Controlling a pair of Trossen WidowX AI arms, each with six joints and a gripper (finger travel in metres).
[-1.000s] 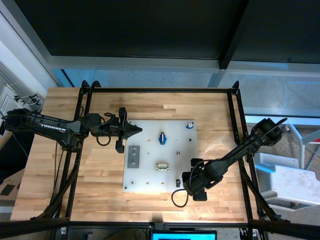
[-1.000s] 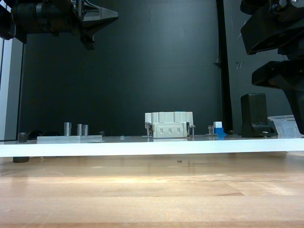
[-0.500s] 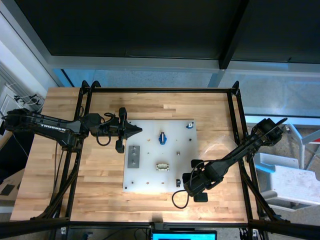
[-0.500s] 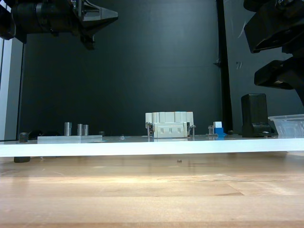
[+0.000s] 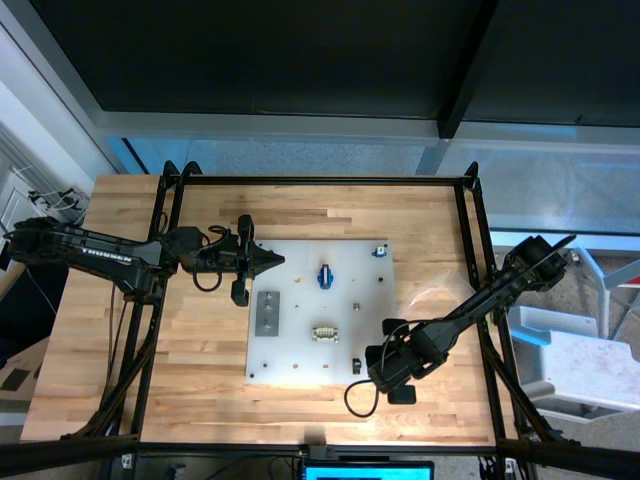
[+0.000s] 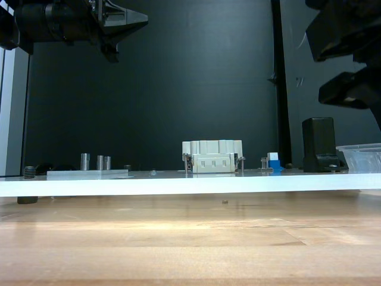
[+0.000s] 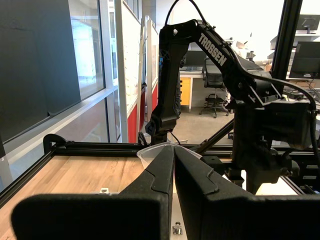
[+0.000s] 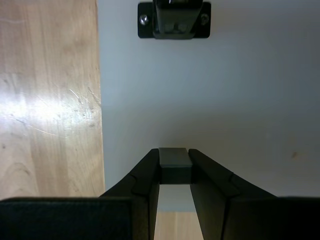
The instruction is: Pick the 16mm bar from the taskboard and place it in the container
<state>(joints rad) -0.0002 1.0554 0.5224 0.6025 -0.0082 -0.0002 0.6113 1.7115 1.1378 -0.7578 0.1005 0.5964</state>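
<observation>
clamping tiny grey metal 16mm bar (image 8: 175, 167) in right gripper (image 8: 174, 159) over white square taskboard (image 8: 225, 100) | needing carrying right, away, to small clear plastic container (image 6: 361, 156) | holding left gripper (image 5: 268, 259) high far-left, fingers together

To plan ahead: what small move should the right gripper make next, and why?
Probably swing toward the small clear plastic tub: the right gripper, raised over the white square plate, is shut on the short dark metal stub. The left gripper hangs shut by that plate's left edge.
</observation>
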